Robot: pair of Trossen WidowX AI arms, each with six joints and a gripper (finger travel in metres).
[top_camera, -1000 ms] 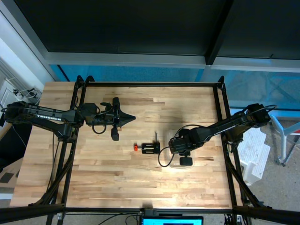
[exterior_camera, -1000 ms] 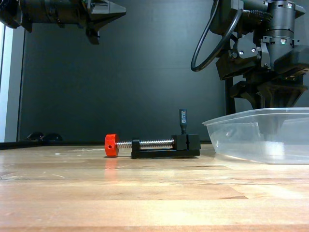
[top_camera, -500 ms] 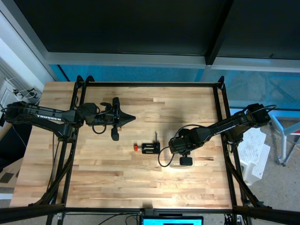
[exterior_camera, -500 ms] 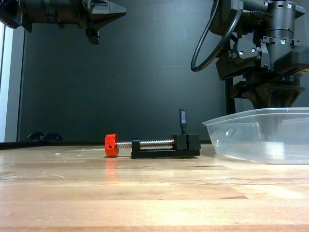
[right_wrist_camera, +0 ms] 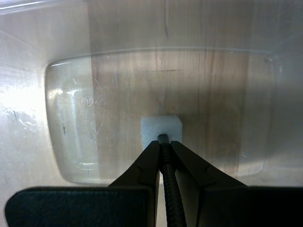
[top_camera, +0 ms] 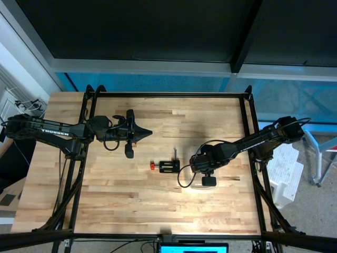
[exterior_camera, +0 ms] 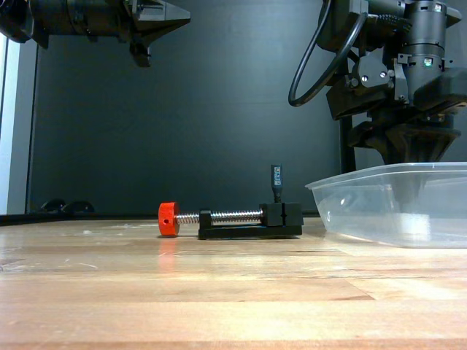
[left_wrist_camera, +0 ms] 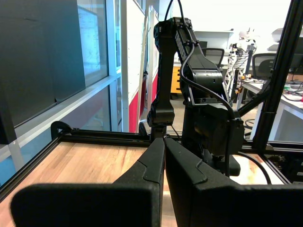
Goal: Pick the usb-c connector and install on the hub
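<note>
Now right claw (right_wrist_camera: 163, 143) pinches connector (right_wrist_camera: 166, 170); left claw (left_wrist_camera: 164, 141) aloft.

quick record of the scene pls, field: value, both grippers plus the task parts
left gripper: shut, empty, high above the table's left side
right gripper: down inside the clear tray, shut on the usb-c connector
usb-c connector: thin dark piece between the right fingers, tip at the white foam piece
white foam piece: on the tray floor
hub: on the table left of the tray, orange-red knob pointing left, dark stem upright
</note>
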